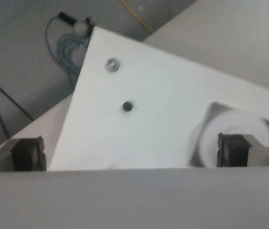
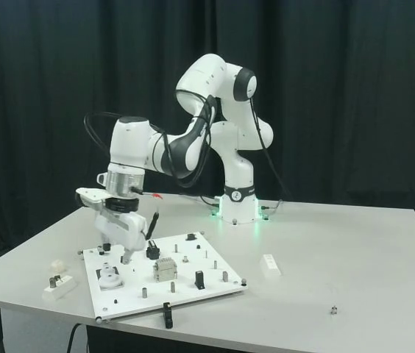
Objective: Pick round peg 4.
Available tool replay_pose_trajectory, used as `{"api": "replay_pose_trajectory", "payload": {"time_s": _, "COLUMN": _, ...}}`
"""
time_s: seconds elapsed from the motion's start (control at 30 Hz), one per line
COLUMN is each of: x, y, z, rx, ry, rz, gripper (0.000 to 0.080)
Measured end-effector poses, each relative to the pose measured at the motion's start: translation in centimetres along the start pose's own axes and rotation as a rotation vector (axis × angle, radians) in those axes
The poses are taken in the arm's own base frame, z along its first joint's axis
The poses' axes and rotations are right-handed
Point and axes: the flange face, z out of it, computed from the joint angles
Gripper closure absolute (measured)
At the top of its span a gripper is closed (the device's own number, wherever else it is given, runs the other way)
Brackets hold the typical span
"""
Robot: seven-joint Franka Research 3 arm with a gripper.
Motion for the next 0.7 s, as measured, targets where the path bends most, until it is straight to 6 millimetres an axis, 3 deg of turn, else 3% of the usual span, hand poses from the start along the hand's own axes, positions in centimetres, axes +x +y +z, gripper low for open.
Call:
{"api": "replay_pose_trajectory", "payload": {"time_s": 0.37, "x": 5.0, "y": 0.3, "z": 1.4, "rx": -0.005, "ry": 0.044, "rz": -0.154, "gripper": 0.0003}}
{"api": "replay_pose_trajectory", "payload": {"time_s": 0.7, "x": 10.4, "y": 2.0, "z": 3.4, "rx": -0.039, "ry": 0.063, "rz": -0.337, "gripper": 0.0003}}
